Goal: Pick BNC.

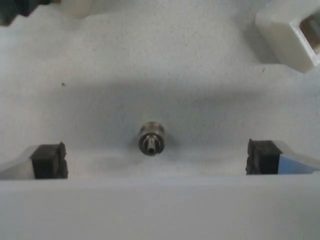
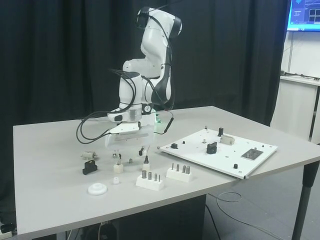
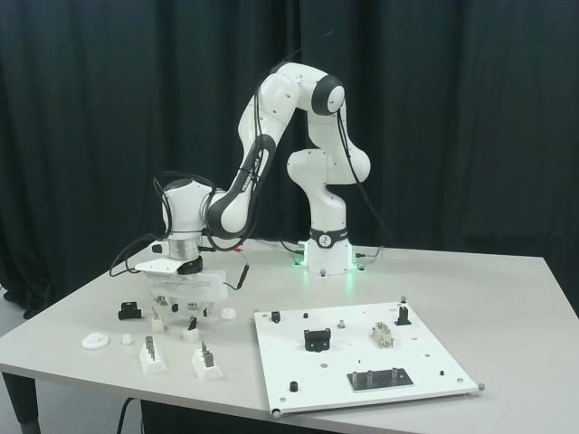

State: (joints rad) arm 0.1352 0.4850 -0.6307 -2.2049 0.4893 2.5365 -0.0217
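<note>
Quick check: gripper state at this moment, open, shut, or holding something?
Gripper: open, holding nothing; the BNC connector stands on the table between the spread fingers, untouched.

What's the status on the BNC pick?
Gripper open, low over table. BNC upright between the fingers, not yet gripped. White block off to one side, not in the way.

White arm (image 3: pixel 271 117), grey table (image 3: pixel 507 298), black curtain (image 3: pixel 470 117).
</note>
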